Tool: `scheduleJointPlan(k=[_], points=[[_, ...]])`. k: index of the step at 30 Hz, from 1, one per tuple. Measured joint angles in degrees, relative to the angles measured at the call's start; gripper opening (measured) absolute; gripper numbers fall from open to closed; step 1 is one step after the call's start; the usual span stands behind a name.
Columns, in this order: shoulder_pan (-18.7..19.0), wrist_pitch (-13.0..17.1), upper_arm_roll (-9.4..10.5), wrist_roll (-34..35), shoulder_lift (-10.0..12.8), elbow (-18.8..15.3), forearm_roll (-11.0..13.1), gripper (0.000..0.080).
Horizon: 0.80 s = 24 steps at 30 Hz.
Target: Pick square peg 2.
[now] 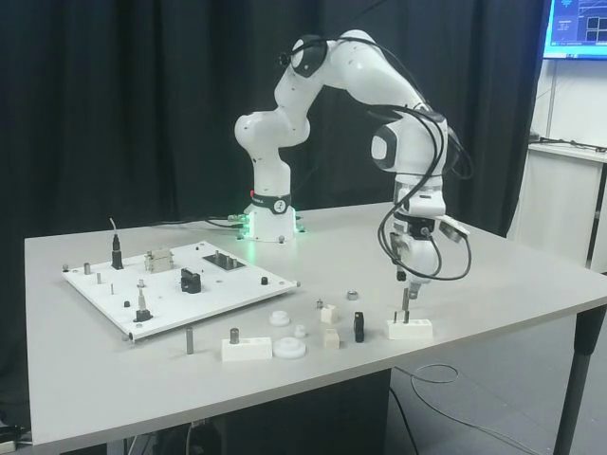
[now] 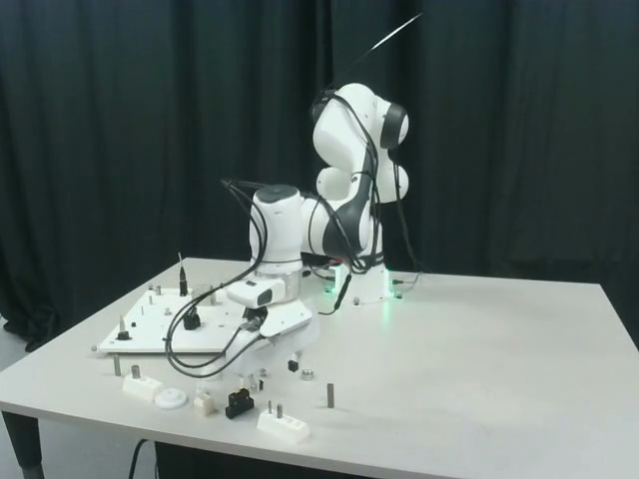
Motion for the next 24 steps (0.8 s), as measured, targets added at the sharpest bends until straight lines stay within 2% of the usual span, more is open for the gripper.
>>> scheduleJointPlan(k=[19, 24], points=[[-0.26, 0.07, 0.18, 0.11, 3.98, 2.71, 0.0, 0.08], [-0.93, 0.2, 0.87, 0.12, 4.59, 3.02, 0.0, 0.08]])
